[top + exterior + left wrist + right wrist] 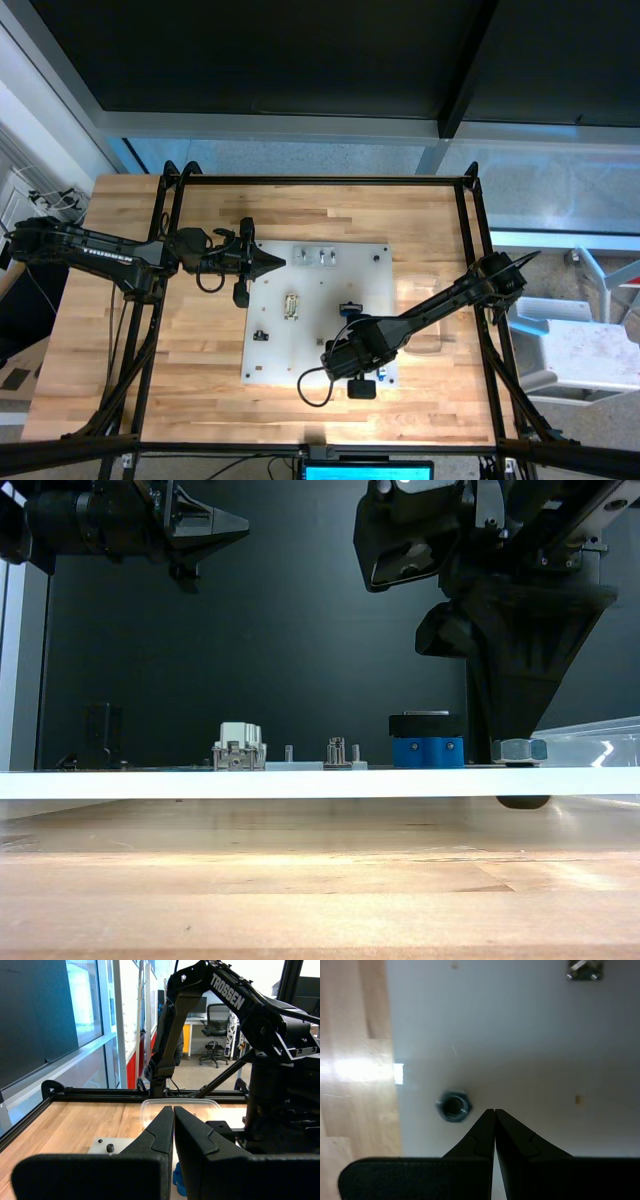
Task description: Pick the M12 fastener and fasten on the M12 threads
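The silver M12 nut (453, 1106) lies flat on the white board (530, 1050) close to its near right edge. Its centre is dark and no stud ribs show, so it looks run down on its stud. In the low view the nut (519, 750) sits at board level, with a dark stub under the board below it. My right gripper (494, 1110) is shut on nothing, its tips just beside the nut. It points straight down (515, 735) over that spot (352, 362). My left gripper (283, 263) hovers shut, high over the board's far left edge (173, 1108).
A blue-based connector (427, 750) stands just left of the nut. A grey connector (238, 748) and small silver posts (336, 752) stand mid-board. A clear tray (440, 325) lies on the wooden table to the right of the board. Black frame rails (320, 181) ring the table.
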Action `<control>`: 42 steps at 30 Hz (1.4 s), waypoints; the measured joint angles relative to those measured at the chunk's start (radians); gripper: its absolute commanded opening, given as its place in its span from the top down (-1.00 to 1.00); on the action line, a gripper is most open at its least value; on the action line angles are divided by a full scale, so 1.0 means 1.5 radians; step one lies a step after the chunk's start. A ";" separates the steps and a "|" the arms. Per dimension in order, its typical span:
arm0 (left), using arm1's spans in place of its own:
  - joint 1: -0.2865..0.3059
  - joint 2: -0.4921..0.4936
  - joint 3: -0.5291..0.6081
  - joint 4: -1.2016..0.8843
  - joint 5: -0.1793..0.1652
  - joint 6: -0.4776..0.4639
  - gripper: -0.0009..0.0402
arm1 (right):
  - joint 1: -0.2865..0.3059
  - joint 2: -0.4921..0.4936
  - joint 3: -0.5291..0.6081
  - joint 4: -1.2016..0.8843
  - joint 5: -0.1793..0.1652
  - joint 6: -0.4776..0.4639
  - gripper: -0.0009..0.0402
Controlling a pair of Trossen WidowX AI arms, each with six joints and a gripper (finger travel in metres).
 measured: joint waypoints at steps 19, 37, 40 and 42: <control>0.000 0.000 0.000 0.000 0.000 0.000 0.96 | 0.000 -0.006 0.005 -0.018 -0.125 -0.024 0.96; 0.000 0.000 0.000 0.000 0.000 0.000 0.96 | 0.000 -0.006 0.004 -0.004 0.020 0.013 0.96; 0.000 0.000 0.000 0.000 0.000 0.000 0.96 | 0.000 -0.005 -0.002 0.005 0.016 0.013 0.96; 0.000 0.000 0.000 0.000 0.000 0.000 0.96 | 0.000 -0.005 -0.003 0.002 0.015 0.012 0.96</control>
